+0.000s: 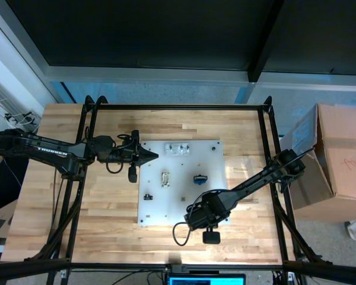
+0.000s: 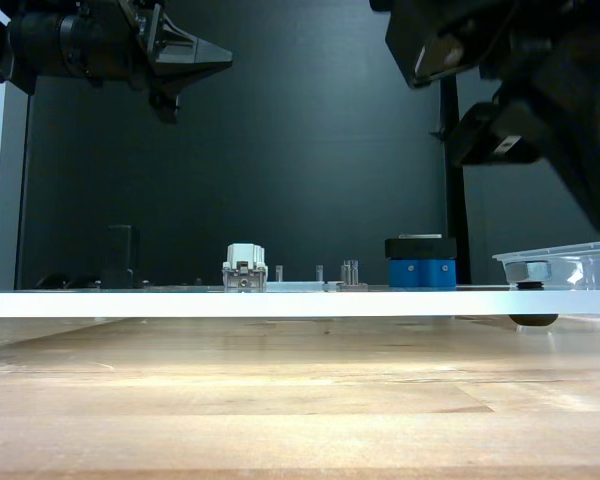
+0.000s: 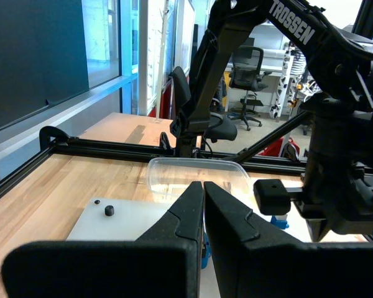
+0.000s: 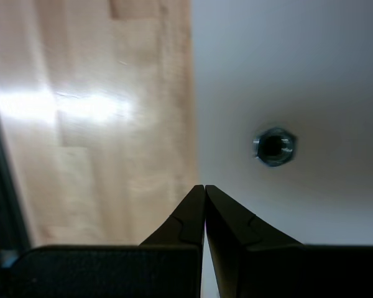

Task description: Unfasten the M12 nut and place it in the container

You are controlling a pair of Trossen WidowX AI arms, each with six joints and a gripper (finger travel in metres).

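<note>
A small silver hexagonal nut is seen on the flat white board, close to its near right edge. In the right wrist view, six flat sides and a dark round centre are shown from above. In the low view the nut is seated on top of a short black stud, a little of which is left showing beneath it. It is thus on its stud, in front of the clear plastic tray, and is not held. The right pincer is hung above the board's near edge with its black fingers closed tip to tip on nothing; the nut is just beside them and apart. The left pincer is also closed and empty. It is held high over the board's left edge, above the pale wooden worktop, and is pointed right.
</note>
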